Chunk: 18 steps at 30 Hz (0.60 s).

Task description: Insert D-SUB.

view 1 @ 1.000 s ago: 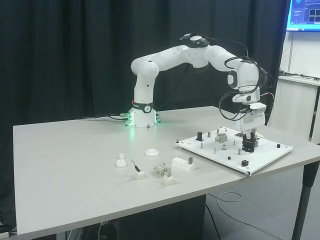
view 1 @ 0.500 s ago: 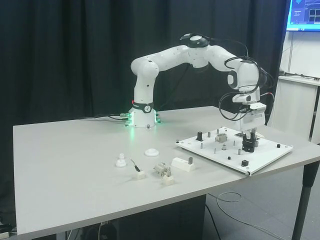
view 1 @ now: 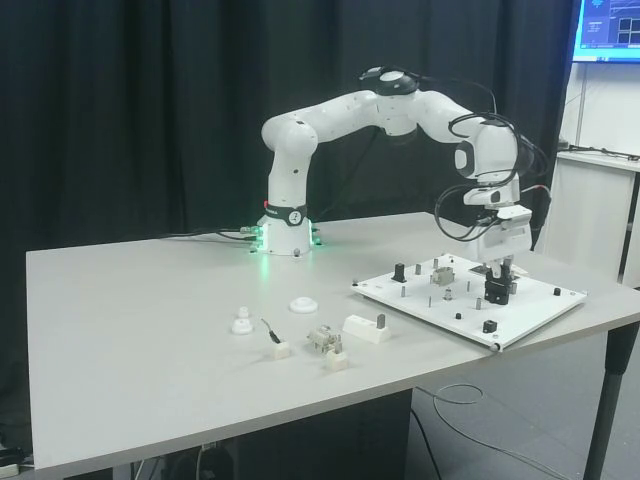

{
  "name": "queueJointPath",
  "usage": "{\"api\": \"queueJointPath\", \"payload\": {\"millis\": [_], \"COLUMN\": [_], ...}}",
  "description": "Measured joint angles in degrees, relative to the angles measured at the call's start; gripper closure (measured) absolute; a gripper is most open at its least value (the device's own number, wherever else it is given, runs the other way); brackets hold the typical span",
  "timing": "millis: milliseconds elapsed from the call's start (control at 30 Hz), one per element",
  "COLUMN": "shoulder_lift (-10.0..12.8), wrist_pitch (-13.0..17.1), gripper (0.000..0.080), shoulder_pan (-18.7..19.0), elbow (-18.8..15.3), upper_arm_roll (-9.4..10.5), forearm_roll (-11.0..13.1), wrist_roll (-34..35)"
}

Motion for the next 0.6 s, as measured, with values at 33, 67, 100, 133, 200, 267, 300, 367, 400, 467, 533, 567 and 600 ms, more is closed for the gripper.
{"api": "queueJointPath", "payload": {"millis": [33,67,100,133,200,267,300,367,400,467,533,567,600], "shoulder_lift": [0.00,0.00,0.00,0.00,0.00,0.00,0.00,0.00,0.00,0.00,0.00,0.00,0.00], "wrist_pitch": [0.02,0.02,0.03,0.03,0.03,0.03,0.04,0.06,0.08,0.10,0.13,0.15,0.17], "gripper": [0.0649,0.0649,0.0649,0.0649,0.0649,0.0649,0.0649,0.0649,0.0649,0.0649,0.0649,0.0649,0.0649], "shoulder_pan": [0.00,0.00,0.00,0.00,0.00,0.01,0.02,0.03,0.03,0.03,0.04,0.04,0.04], "elbow": [-0.01,-0.01,-0.01,-0.01,-0.01,-0.01,-0.01,0.00,0.00,0.01,0.01,0.01,0.02], "upper_arm_roll": [0.00,0.00,0.00,0.00,0.00,0.00,0.00,0.01,0.02,0.04,0.05,0.06,0.07], "forearm_roll": [0.00,0.01,0.01,0.01,0.01,0.01,0.01,0.01,0.01,0.01,0.01,0.01,0.01], "wrist_roll": [0.16,0.19,0.19,0.19,0.17,-0.12,-0.41,-1.07,-1.41,-2.08,-2.60,-2.86,-3.17]}}
